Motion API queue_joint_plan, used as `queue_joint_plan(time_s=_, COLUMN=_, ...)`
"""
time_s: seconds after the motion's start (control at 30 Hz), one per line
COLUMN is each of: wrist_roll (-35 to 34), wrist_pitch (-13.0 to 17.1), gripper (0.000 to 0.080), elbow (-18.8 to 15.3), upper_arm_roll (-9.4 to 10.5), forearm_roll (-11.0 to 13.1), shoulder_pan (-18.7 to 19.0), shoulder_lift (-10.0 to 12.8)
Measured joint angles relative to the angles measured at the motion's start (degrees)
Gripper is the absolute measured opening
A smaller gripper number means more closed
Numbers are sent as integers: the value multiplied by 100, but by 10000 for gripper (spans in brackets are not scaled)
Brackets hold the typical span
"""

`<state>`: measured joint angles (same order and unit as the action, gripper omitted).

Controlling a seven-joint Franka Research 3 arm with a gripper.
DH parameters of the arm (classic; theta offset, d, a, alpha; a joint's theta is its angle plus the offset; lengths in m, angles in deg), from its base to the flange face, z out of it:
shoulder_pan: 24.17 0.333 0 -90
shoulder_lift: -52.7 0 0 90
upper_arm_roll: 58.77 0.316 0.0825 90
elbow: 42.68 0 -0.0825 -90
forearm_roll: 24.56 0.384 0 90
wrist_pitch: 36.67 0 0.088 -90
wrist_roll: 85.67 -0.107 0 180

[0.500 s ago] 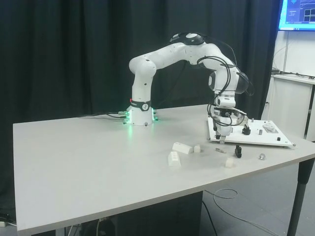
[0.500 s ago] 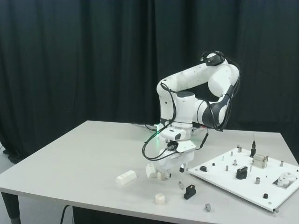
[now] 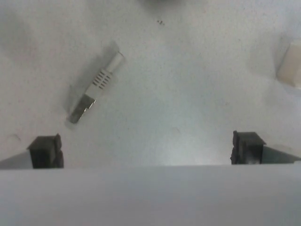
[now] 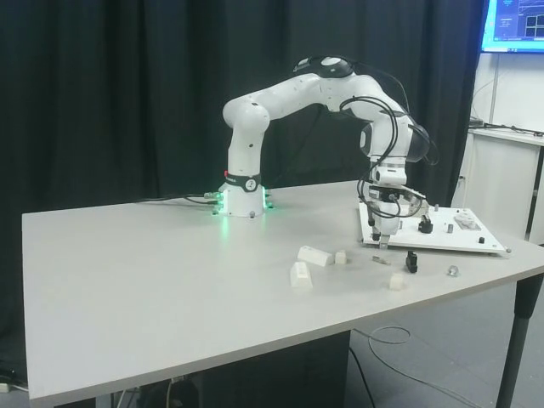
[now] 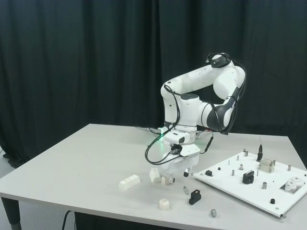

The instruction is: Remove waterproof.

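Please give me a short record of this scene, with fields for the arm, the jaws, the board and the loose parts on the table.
arm: white Franka arm, bent over the near edge of the board
gripper: gripper low over the grey table, jaws wide apart, nothing between them
board: flat white assembly board carrying small black and grey fittings
below gripper: small white ribbed plug with grey metal tip, lying flat on the table, untouched
loose parts: white blocks, black clip, scattered beside the board
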<state>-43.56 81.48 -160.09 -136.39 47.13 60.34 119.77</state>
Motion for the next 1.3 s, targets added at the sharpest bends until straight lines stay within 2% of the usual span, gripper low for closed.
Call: queue_joint_plan(time_s=1.3, wrist_roll=26, wrist_pitch=-3, gripper=800, elbow=52, upper_arm_roll=-4, forearm_roll=0, shoulder_pan=-29, shoulder_lift=0)
